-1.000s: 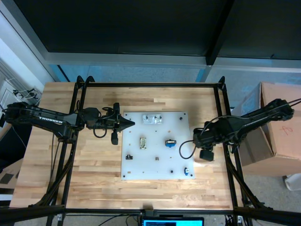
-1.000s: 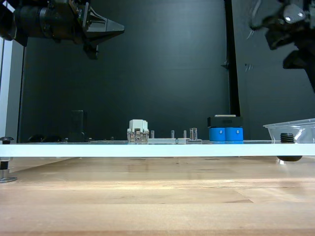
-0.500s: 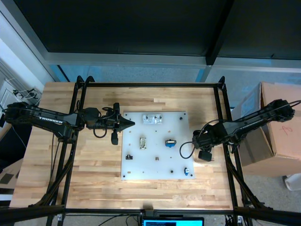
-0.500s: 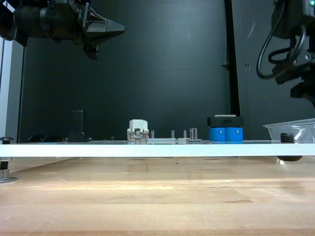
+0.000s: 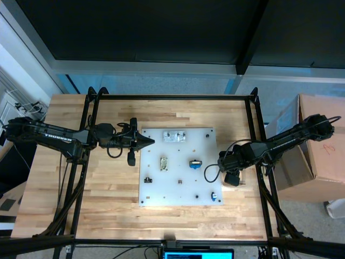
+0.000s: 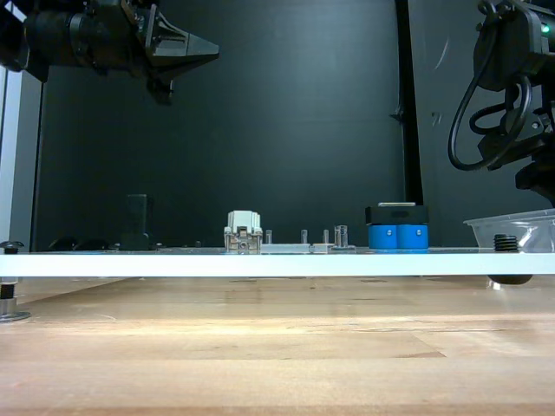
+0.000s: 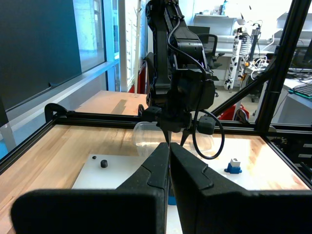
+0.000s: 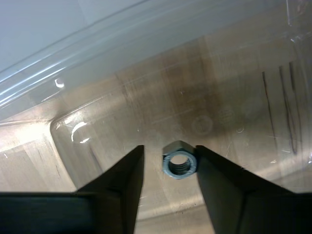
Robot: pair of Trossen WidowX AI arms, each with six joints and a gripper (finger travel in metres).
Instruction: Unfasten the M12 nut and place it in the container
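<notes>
The small silver nut [image 8: 179,162] lies flat on the floor of the clear container [image 8: 146,97], hole facing the camera. My right gripper [image 8: 169,147] hangs just over it, open; one finger [image 8: 217,185] is close against the nut and the other [image 8: 122,185] stands off with a gap. In the high view the right gripper [image 5: 232,177] is just off the white board's [image 5: 161,183] right edge. The black ribbed stud [image 6: 506,243] stands bare. My left gripper [image 5: 151,141] hovers shut over the board's far left edge, high above it [image 6: 212,49].
On the board are a blue block [image 6: 397,236], a grey connector [image 6: 244,232] and small clear pegs [image 6: 338,236]. A black frame [image 5: 172,98] rings the table. A cardboard box [image 5: 318,145] stands past the right edge. The container's rim [image 6: 520,222] shows low at the right.
The right arm has come down and slightly left toward the container. Left arm has not moved. The stud is bare in all low frames.
</notes>
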